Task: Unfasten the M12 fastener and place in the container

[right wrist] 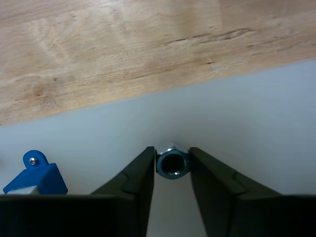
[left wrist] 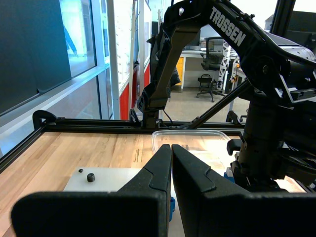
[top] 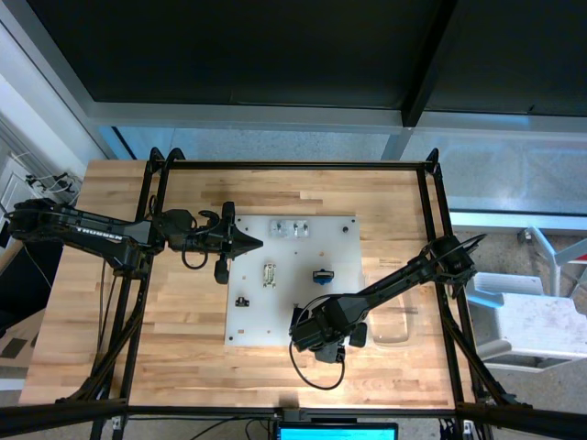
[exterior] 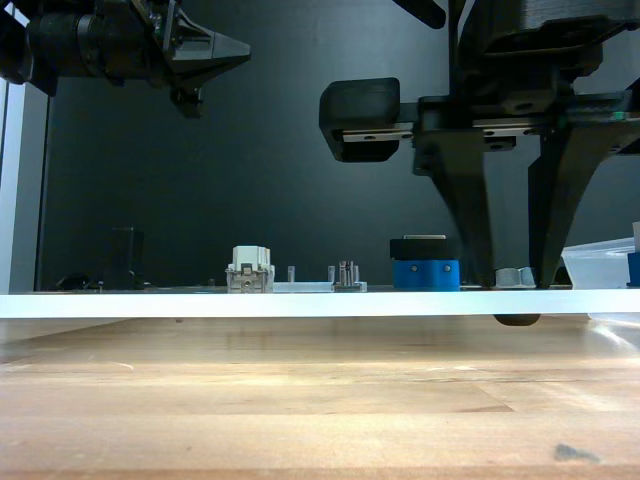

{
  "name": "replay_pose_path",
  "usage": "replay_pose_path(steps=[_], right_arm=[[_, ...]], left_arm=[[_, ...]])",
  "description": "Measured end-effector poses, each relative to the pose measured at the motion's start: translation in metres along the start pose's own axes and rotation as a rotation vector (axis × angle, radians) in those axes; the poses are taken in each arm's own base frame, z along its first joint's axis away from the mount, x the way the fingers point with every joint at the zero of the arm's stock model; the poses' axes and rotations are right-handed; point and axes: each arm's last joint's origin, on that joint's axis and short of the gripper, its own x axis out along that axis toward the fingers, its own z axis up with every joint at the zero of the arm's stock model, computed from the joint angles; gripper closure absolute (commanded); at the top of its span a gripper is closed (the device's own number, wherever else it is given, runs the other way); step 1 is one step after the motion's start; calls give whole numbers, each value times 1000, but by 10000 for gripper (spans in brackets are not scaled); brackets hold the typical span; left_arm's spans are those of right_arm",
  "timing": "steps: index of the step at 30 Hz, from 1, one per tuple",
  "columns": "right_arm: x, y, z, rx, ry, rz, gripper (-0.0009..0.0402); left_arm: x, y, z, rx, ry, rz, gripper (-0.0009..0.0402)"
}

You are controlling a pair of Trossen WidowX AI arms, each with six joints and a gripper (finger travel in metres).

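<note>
Nut (right wrist: 172, 164) — where does it sit?
At the board's (top: 275, 316) five o'clock, low on its stud as far as I can judge: ribs hidden, bore upright. Not in the container (top: 404, 316).
And the right end effector (exterior: 513, 283)?
Straight down over it, straddling it. Whether it pinches or merely flanks, I cannot tell.
Left end effector (top: 257, 243)?
Pressed together, hovering at the board's ten o'clock, well apart — the right arm is nearer.
So what matters next?
Likely turning about that upright axis. The container lies toward two o'clock.
</note>
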Motion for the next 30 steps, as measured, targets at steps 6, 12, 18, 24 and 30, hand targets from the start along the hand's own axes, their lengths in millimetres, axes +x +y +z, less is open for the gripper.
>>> replay_pose_path(steps=[6,12,18,24,30], right_arm=[[-1,0,0,1,1,-10,175],[-13,6,-3,23,13,11,170],[-35,11,-5,359,-19,-13,203],[-49,13,-7,859,-57,-17,279],[-51,19,-8,1161,-66,-7,398]], left_arm=[[0,0,0,0,0,0,393],[0,0,0,0,0,0,393],[0,0,0,0,1,0,393],[0,0,0,0,1,0,393],[0,0,0,0,0,0,393]])
